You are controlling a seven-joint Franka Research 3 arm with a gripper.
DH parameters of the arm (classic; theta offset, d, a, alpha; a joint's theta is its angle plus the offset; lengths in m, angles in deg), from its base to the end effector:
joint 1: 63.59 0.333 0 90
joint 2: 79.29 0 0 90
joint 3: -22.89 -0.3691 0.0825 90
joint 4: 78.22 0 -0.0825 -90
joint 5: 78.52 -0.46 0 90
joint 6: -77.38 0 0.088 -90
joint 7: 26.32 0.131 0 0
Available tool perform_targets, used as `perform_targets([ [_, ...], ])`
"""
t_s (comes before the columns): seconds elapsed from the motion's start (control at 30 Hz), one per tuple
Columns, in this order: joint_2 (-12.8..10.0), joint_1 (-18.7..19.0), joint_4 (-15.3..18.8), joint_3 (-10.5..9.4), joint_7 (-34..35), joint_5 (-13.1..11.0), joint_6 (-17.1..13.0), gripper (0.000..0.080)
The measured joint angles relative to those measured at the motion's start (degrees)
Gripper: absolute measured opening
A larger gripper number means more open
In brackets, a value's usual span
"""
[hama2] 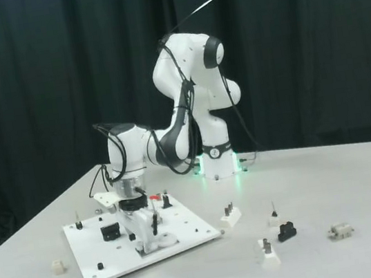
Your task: Insert small gear.
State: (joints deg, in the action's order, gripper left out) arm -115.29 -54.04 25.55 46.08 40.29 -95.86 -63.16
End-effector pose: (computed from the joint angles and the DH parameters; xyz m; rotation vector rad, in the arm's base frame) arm 0.7252 -0.1525 0.1879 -2.2368 2.1910 -0.1335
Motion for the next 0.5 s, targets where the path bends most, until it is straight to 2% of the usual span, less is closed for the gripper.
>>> perform_targets([
  [0.17, -0.20, -0.21, 0.00, 0.00, 0.00, -0.02, -0.42, 0.0800],
  [0.2, -0.21, -0.25, 0.00, 0.00, 0.00, -0.02, -0.43, 0.0671],
  [0.5, -0.28, -0.44, -0.01, -0.02, 0.00, -0.26, -0.44, 0.0671],
])
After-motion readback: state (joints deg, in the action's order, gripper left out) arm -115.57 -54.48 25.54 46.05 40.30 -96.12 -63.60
